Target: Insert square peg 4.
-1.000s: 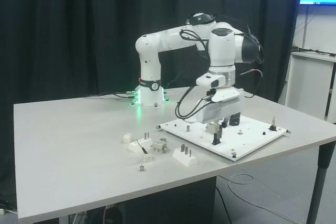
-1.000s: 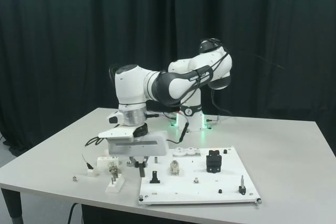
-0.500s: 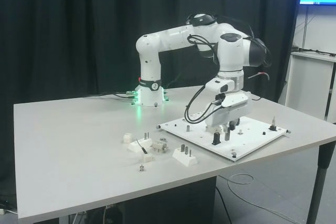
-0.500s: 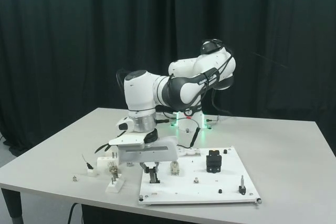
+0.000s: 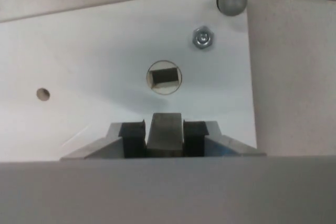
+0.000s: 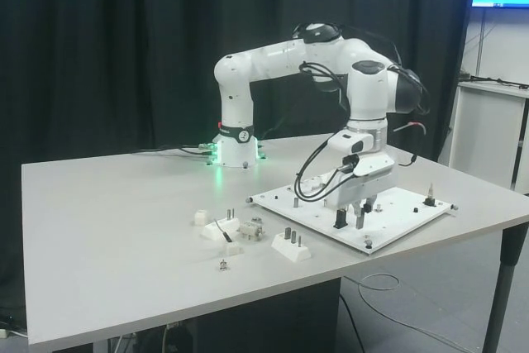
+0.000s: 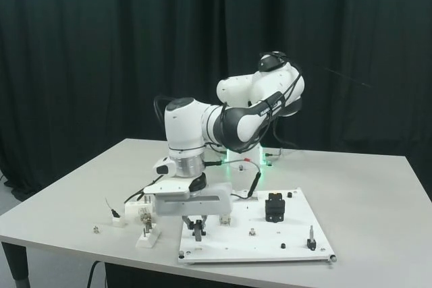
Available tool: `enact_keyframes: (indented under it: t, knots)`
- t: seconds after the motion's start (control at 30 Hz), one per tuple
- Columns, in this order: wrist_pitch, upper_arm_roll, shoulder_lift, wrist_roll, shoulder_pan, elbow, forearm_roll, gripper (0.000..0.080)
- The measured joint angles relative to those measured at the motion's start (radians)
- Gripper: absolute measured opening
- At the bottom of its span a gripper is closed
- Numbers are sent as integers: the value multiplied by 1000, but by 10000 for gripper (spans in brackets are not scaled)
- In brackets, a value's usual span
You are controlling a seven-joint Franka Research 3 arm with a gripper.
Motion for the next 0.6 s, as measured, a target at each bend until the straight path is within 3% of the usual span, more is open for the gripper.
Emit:
enact_keyframes:
  t: [0.6]
  knots:
    - [29,25,0,0,-1,-1,1,149]
